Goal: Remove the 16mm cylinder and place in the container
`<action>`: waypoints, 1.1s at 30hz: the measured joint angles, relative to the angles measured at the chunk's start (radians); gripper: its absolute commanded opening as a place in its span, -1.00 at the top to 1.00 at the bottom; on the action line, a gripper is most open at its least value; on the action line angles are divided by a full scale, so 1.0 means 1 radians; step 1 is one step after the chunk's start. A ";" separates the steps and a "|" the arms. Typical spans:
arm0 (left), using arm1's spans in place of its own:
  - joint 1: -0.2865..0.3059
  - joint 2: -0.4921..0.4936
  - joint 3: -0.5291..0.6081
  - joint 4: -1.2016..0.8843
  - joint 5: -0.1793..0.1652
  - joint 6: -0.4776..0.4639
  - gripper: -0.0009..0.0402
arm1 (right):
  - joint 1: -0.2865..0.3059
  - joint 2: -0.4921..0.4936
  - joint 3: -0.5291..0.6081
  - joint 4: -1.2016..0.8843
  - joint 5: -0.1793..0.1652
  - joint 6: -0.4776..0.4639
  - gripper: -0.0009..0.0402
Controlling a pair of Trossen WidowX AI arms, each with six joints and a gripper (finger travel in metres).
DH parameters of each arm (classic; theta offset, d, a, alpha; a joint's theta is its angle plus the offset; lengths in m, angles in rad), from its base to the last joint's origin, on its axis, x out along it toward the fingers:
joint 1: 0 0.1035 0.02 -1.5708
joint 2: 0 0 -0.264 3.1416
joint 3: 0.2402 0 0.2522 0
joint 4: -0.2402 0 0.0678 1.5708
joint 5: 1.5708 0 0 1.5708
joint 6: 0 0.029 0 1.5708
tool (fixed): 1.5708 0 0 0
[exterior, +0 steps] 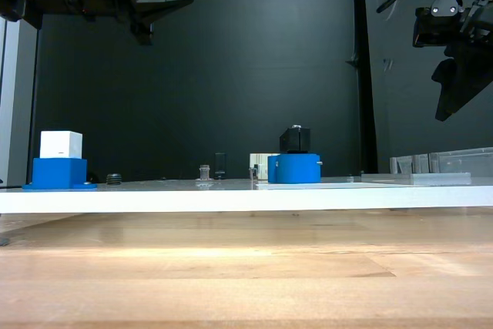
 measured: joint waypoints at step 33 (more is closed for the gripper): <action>0.000 0.000 0.000 0.000 0.000 0.000 0.96 | 0.000 0.000 0.000 0.000 0.012 -0.003 -0.06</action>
